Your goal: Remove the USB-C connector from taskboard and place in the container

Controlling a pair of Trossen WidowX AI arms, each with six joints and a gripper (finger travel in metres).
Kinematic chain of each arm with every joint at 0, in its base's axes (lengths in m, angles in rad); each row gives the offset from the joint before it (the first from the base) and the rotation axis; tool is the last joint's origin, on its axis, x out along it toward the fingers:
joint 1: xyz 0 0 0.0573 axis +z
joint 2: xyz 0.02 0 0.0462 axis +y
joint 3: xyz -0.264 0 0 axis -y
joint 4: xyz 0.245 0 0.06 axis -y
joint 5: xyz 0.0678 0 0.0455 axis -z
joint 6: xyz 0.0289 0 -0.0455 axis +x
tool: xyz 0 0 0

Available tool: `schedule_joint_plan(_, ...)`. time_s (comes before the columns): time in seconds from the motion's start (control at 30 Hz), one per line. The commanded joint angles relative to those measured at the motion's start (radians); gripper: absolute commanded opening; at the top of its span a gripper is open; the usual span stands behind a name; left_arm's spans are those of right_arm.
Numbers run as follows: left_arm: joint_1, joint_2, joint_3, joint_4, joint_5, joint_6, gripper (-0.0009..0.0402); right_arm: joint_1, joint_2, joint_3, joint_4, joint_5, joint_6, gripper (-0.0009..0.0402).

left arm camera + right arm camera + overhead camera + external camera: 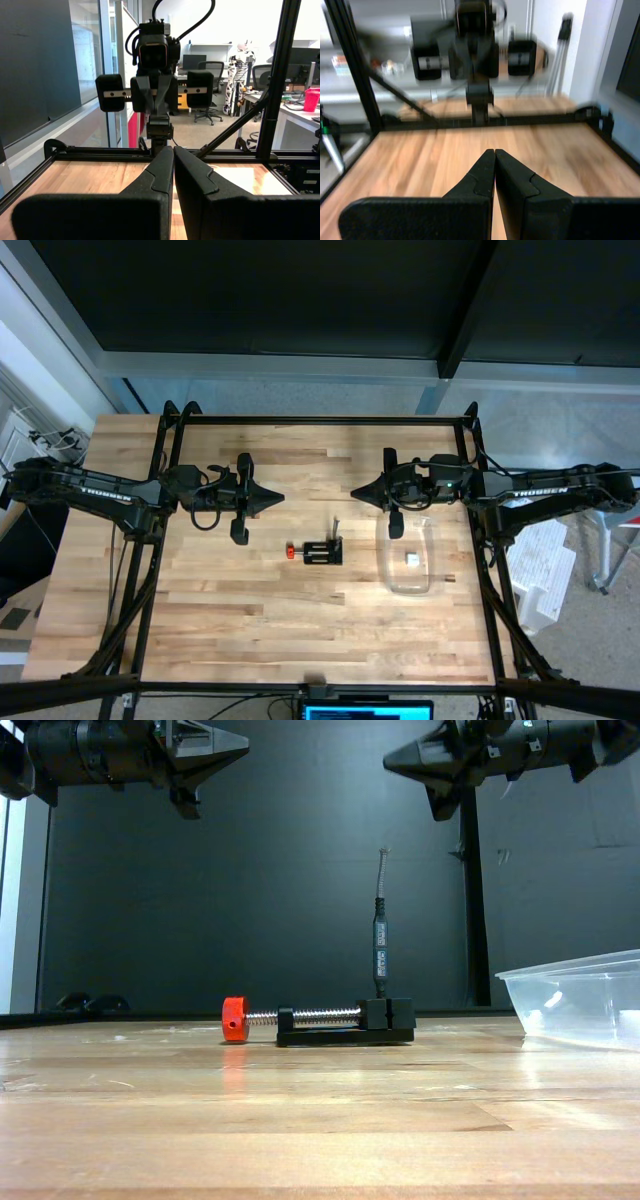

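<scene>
The left pincer is held high above the desk, left of centre, with its tip aimed inward toward the right arm. Its fingers are pressed together at the tips and nothing is gripped between them. The right pincer is held at about the same height, tip aimed inward at the left one. The two tips are near each other but apart. Its fingers are likewise closed tip to tip, with nothing held.

The taskboard is laid flat on the desk near the centre, between the two pincer tips and nearer the near edge than either; it is touched by neither pincer. A red-orange knob is seen at its left end, and a silver threaded screw runs from the knob into the black block.

The USB-C connector is seated upright in the right-hand end of the taskboard, plugged in and not removed. A thin grey flexible stub rises from its top, very slightly tilted.

The container is placed on the desk to the right of the taskboard, apart from it, with its far end overhung by the right arm. A small white cube lies inside it.
</scene>
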Motion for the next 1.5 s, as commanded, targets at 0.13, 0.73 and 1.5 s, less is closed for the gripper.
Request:
schedule_joint_plan(0.13,0.0,0.0,0.0,0.0,0.0,0.0,0.0,0.008,0.028,0.108,-0.327,0.001,-0.001,0.0)
schedule_joint_plan(0.73,0.0,0.0,0.0,0.0,0.0,0.0,0.0,0.097,0.242,0.398,-0.905,0.058,-0.013,0.0)
schedule_joint_plan(1.5,0.0,0.0,0.0,0.0,0.0,0.0,0.0,0.159,0.512,0.65,-1.142,0.111,0.018,0.0119)
